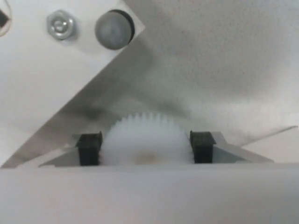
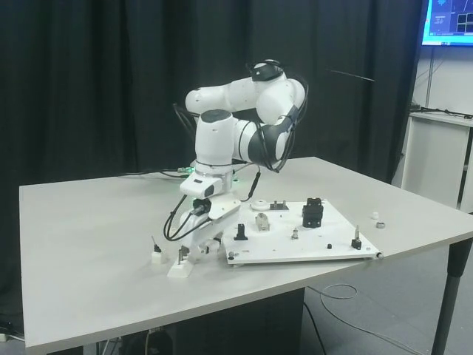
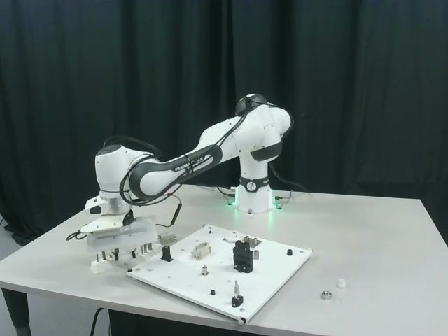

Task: Pick medium gear.

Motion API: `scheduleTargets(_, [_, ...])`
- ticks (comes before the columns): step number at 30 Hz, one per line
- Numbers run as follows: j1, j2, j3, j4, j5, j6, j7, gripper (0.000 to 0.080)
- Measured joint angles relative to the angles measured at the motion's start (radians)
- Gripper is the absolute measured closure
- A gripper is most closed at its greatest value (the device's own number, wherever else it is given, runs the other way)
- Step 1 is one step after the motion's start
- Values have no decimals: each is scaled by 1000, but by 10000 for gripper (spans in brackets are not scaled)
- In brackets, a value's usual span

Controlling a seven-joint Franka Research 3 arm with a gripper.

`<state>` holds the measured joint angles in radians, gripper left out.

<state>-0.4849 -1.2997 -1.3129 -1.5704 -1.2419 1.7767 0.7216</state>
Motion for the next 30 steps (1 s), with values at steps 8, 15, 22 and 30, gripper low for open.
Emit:
scheduleTargets(8, [-14,-1,-41,1,1,-38,-3,400])
scheduleTargets(15, [-21,-1,-52,1,1,-42,-3,400])
scheduleTargets(22, [-22,-2,-54,1,1,-42,-3,400])
scheduleTargets(30, [-22,-2,-54,1,1,-42,-4,400])
